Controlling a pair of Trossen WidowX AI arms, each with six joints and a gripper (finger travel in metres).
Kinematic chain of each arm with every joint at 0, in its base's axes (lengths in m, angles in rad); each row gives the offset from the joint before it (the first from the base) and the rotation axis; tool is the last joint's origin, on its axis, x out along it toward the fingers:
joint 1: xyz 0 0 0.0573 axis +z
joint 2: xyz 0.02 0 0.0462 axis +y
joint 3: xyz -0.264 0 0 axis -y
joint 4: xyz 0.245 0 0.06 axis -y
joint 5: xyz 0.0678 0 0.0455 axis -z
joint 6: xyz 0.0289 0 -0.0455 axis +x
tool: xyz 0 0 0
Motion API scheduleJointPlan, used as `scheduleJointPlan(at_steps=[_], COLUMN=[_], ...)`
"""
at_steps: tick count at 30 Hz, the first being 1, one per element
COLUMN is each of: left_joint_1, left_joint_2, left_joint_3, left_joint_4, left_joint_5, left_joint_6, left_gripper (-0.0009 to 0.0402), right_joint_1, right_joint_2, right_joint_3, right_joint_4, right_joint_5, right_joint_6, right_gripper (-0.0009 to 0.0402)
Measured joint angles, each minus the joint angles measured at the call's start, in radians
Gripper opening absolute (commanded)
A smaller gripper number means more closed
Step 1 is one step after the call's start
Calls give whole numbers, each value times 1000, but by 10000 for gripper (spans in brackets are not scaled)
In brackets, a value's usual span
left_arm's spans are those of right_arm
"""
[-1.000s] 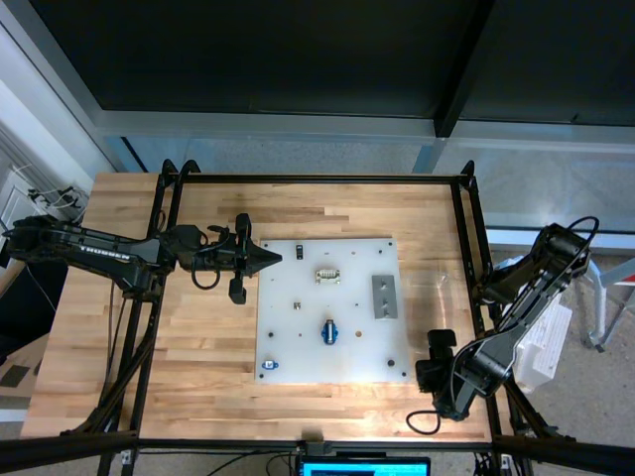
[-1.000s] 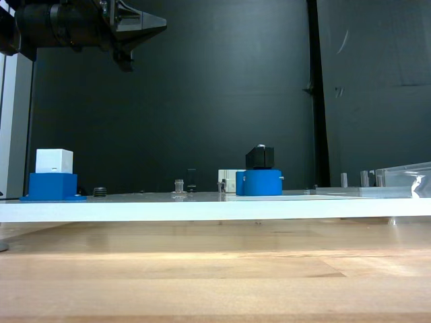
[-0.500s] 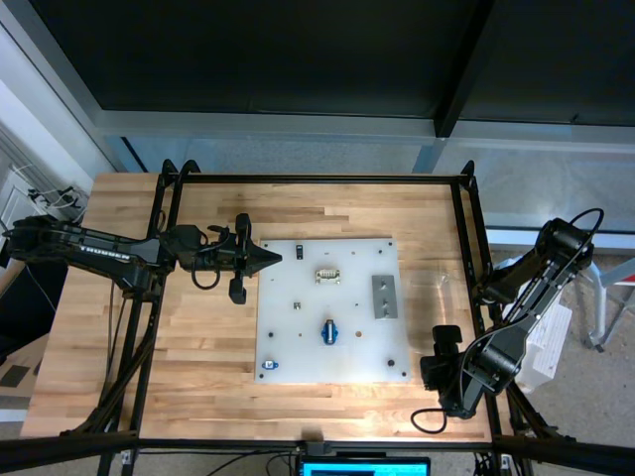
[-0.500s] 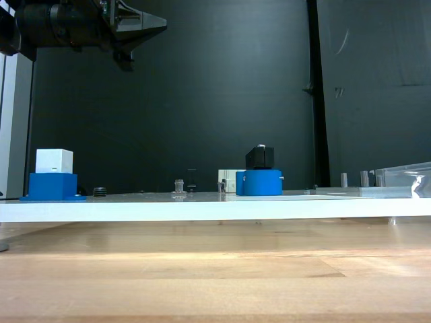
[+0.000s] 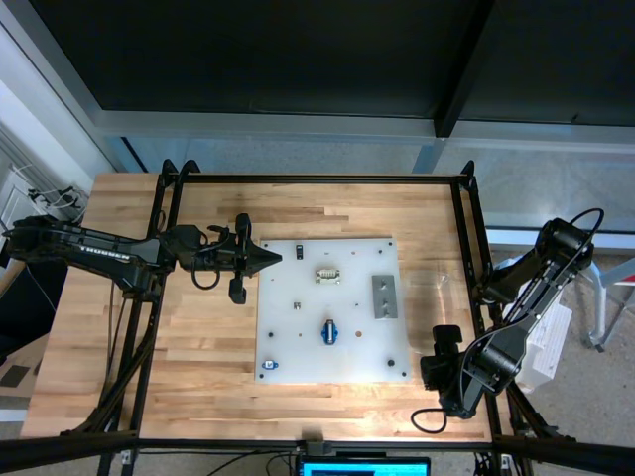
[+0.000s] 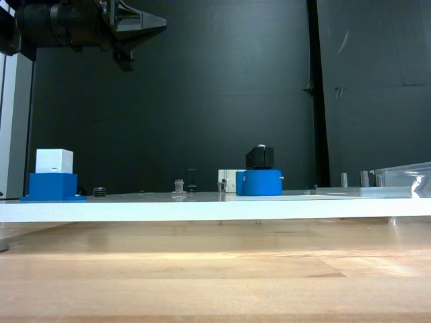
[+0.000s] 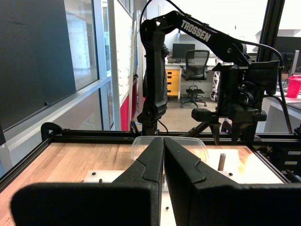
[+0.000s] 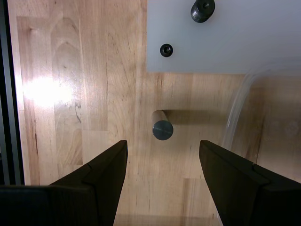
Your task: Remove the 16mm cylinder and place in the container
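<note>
The 16mm cylinder (image 8: 162, 129) is a grey metal peg standing upright on the bare wood, just off the corner of the white board (image 8: 225, 42). The curved wall of the clear container (image 8: 235, 113) is close beside it. My right gripper (image 8: 162, 143) hangs open directly above the peg, one finger on each side and clear of it. In the high view this gripper (image 5: 440, 357) sits at the board's near right corner. The left wrist view shows the peg (image 7: 221, 161) beside the container (image 7: 169, 143). My left gripper (image 5: 273, 256) is shut on nothing, raised at the board's left edge.
The white board (image 5: 298, 337) carries a grey metal block (image 5: 385, 296), a blue holder with a black part (image 6: 259, 180), a white cube on a blue base (image 6: 54, 175) and small pegs (image 6: 344, 179). A black frame rail (image 5: 476, 238) runs along the right side.
The right arm shifted slightly outward between one second and half a second ago, and has held still since. The left arm has not moved.
</note>
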Motion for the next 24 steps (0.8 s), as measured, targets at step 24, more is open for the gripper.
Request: scheduleJointPlan(at_steps=[24], left_joint_1=[0], left_joint_2=[0], left_joint_3=[0], left_joint_4=[0], left_joint_5=[0], left_joint_6=[0], left_gripper=[0], right_joint_1=[2], right_joint_2=[91], right_joint_3=[-63], right_joint_4=[126], right_joint_5=[8], right_joint_6=[0], right_gripper=[211])
